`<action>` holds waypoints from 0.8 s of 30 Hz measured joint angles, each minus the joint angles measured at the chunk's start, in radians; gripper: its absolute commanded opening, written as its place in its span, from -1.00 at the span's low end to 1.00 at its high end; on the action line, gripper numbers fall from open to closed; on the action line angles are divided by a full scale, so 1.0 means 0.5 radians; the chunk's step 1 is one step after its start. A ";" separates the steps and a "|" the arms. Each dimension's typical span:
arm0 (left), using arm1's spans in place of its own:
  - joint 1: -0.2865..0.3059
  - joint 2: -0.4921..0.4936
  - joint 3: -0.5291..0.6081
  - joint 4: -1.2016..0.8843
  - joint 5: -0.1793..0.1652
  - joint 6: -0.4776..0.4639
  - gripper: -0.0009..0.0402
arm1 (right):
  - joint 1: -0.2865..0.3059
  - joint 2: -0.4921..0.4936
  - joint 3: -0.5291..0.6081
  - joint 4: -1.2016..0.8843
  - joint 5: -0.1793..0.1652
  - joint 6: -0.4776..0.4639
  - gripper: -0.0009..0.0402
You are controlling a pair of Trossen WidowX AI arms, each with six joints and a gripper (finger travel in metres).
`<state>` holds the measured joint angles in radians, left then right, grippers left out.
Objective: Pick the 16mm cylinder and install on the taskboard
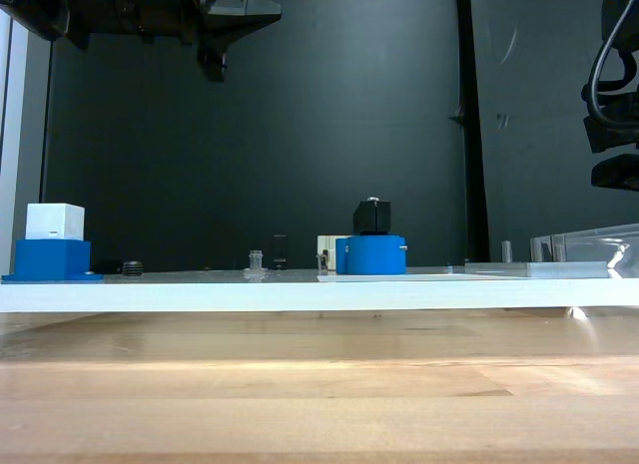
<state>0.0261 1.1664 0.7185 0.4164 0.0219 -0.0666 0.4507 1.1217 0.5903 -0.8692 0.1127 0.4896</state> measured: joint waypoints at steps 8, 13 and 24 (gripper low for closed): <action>0.000 0.000 0.000 0.000 0.000 0.001 -0.96 | -0.001 0.000 0.001 -0.002 -0.005 0.001 -0.95; 0.000 0.000 0.000 0.000 0.000 0.001 -0.96 | -0.001 -0.002 0.032 -0.027 -0.016 0.002 -0.94; 0.000 0.000 0.000 0.000 0.000 0.001 -0.96 | -0.002 -0.019 0.214 -0.231 -0.017 0.001 -0.96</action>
<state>0.0261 1.1664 0.7185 0.4164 0.0219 -0.0662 0.4496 1.1122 0.6975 -0.9848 0.1043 0.4900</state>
